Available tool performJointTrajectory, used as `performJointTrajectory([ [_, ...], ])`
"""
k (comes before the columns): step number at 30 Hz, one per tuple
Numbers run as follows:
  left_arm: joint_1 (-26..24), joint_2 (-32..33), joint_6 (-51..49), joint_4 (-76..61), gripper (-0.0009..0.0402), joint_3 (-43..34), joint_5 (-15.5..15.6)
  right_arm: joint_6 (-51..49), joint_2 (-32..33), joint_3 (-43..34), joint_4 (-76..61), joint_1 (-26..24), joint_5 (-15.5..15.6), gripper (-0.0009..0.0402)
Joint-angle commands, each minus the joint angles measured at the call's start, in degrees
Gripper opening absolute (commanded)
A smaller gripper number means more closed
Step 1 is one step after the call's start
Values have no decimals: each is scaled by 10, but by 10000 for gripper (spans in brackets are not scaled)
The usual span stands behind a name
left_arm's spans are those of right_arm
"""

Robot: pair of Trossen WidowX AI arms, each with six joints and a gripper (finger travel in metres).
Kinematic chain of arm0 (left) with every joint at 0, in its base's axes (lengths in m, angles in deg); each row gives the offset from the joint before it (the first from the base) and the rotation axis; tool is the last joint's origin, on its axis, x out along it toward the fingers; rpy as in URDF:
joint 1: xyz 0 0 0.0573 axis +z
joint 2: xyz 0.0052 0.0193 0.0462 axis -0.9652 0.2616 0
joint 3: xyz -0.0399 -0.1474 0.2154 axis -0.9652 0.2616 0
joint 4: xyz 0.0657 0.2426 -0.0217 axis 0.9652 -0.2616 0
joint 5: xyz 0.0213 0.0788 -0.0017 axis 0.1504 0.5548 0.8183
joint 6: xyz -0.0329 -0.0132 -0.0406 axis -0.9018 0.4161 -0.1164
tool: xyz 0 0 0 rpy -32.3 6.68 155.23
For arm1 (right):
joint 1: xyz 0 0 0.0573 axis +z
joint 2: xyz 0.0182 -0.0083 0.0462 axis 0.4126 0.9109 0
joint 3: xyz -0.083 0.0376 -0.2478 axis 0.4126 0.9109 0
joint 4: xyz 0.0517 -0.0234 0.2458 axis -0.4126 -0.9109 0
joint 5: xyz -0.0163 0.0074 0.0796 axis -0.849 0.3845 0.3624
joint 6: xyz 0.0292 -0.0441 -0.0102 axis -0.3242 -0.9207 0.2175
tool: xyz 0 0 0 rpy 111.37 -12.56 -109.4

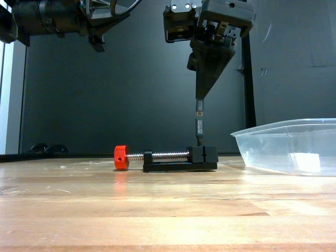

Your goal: Pick the usb-c connector and install on the hub

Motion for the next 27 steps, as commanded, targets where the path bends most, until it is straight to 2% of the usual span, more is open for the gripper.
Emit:
performJointTrajectory([
  [1, 0, 0, 0, 0, 0, 0, 0, -1, 1, 3, 3, 0, 0, 0],
  [27, 0, 0, 0, 0, 0, 0, 0, -16, 1, 3, 6, 0, 0, 0],
])
